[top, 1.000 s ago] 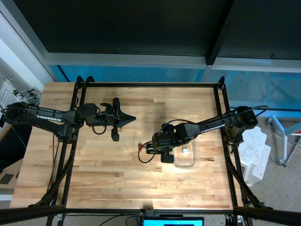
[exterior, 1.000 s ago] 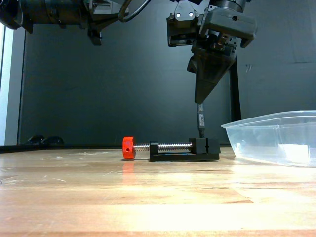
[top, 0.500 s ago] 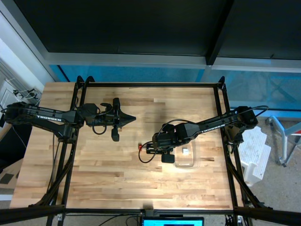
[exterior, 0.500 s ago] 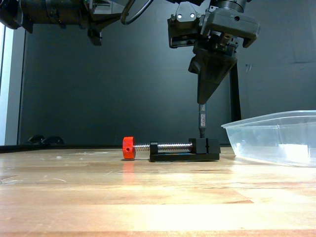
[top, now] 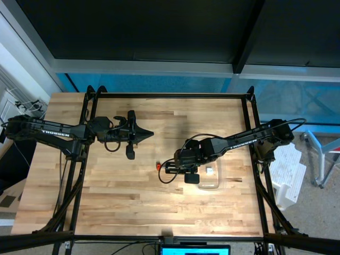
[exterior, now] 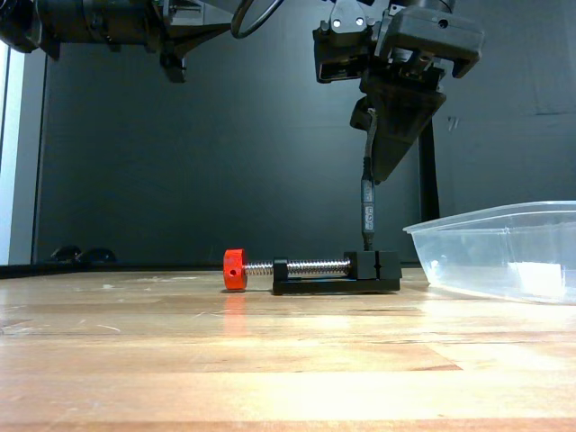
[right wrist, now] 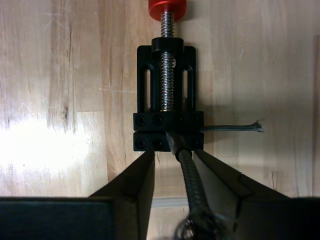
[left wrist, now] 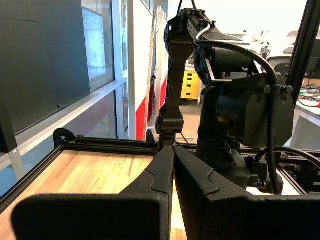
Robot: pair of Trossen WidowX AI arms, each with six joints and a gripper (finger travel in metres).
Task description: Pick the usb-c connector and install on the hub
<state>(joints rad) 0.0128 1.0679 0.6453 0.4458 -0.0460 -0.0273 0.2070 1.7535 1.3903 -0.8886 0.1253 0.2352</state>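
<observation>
1. wooden plank table [top: 106,180] under the high view. left gripper [top: 150,134] parked over the far-left part, well apart from everything else, fingers pinched together on nothing. right gripper [top: 180,166] hanging over the small black rectangular hub [top: 170,170], with the red-orange knob [top: 159,166] at the hub's left end. clear rounded plastic tray [top: 212,183] just beside it on the right, with a tiny pale whitish square piece [top: 210,170] inside. plug hidden beneath the gripper.
2. low view: hub [exterior: 337,270] flat on the table, knob [exterior: 235,269] at its left end. tiny dark grey-black usb-c connector [exterior: 367,216] standing upright, lower end seated in the hub's right end. right gripper [exterior: 393,166] above the plug and slightly to its right. tray [exterior: 504,247] near on the right.
3. left wrist view: left gripper [left wrist: 174,147] with both black fingers closed flush, nothing between them.
4. right wrist view: right gripper [right wrist: 173,154] spread wide, fingers [right wrist: 132,182] on either side of the usb-c connector [right wrist: 176,142] with gaps on both sides, grasping nothing. plug planted between the two black bars of the hub [right wrist: 185,120]. braided cable [right wrist: 190,185] running from the plug towards the camera. frayed grey cord end [right wrist: 232,128] lying on the wood, sticking out from the hub's side. knob [right wrist: 167,7] at the far end.
</observation>
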